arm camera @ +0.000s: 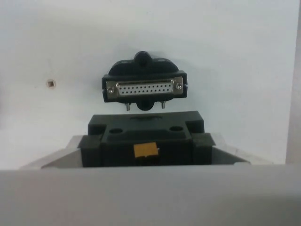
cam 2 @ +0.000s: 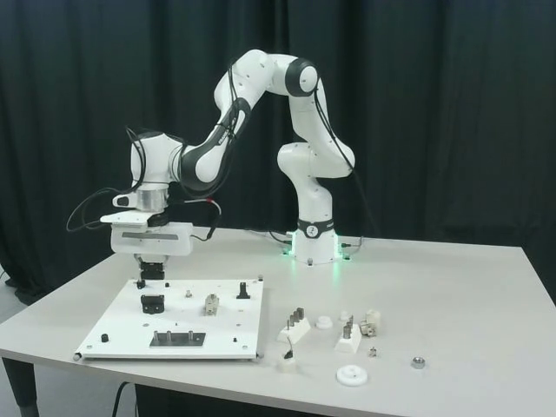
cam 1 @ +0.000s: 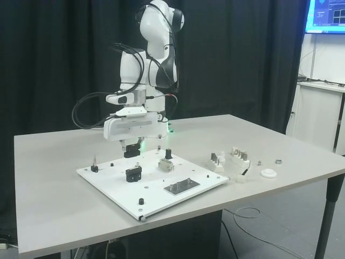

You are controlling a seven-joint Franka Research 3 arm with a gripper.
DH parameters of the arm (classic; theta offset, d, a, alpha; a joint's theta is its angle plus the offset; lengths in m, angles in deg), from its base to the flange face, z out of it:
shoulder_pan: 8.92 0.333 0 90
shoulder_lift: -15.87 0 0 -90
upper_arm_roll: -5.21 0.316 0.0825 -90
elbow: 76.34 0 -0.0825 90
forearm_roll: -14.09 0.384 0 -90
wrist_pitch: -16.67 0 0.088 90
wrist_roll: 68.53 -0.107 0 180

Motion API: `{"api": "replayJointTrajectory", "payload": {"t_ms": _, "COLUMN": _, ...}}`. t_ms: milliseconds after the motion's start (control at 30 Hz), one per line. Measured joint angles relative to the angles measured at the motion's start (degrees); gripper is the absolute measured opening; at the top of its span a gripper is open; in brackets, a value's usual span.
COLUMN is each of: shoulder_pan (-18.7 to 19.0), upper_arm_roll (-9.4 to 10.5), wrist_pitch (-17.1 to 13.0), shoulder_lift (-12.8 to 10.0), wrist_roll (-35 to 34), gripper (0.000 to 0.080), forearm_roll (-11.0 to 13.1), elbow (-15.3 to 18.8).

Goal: Insert D-SUB.

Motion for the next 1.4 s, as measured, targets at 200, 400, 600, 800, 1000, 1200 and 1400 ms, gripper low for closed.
{"api": "replayJointTrajectory", "payload": {"t_ms": 200, "shoulder_pan": -0.03, "upper_arm_roll": 0.00, "wrist_pitch": 0.29, "shoulder_lift": -1.11, "wrist_roll": 0.56, "gripper": 0.0386, "forearm_roll": 0.86, "elbow": -0.95}}
{"api": "replayJointTrajectory", "payload": {"t_ms": 400, "shoulder_pan": -0.18, "upper_arm_roll": 0.00, "wrist_pitch": 0.35, "shoulder_lift": -2.40, "wrist_roll": 1.21, "gripper": 0.0386, "forearm_roll": 2.03, "elbow": -1.88}}
{"api": "replayJointTrajectory", "payload": {"t_ms": 600, "shoulder_pan": -0.46, "upper_arm_roll": 0.00, "wrist_pitch": 0.38, "shoulder_lift": -3.76, "wrist_roll": 1.52, "gripper": 0.0386, "forearm_roll": 3.13, "elbow": -2.77}}
{"api": "replayJointTrajectory", "payload": {"t_ms": 800, "shoulder_pan": -0.66, "upper_arm_roll": 0.00, "wrist_pitch": 0.54, "shoulder_lift": -5.01, "wrist_roll": 2.08, "gripper": 0.0386, "forearm_roll": 4.30, "elbow": -3.54}}
{"api": "replayJointTrajectory", "payload": {"t_ms": 1000, "shoulder_pan": -0.67, "upper_arm_roll": 0.01, "wrist_pitch": 0.75, "shoulder_lift": -5.96, "wrist_roll": 2.19, "gripper": 0.0386, "forearm_roll": 5.60, "elbow": -3.94}}
{"api": "replayJointTrajectory", "payload": {"t_ms": 1200, "shoulder_pan": -0.70, "upper_arm_roll": 0.00, "wrist_pitch": 1.30, "shoulder_lift": -6.25, "wrist_roll": 2.20, "gripper": 0.0386, "forearm_roll": 6.28, "elbow": -4.09}}
{"api": "replayJointTrajectory", "payload": {"t_ms": 1400, "shoulder_pan": -0.77, "upper_arm_roll": -0.25, "wrist_pitch": 2.87, "shoulder_lift": -6.24, "wrist_roll": 1.82, "gripper": 0.0386, "forearm_roll": 7.28, "elbow": -4.42}}
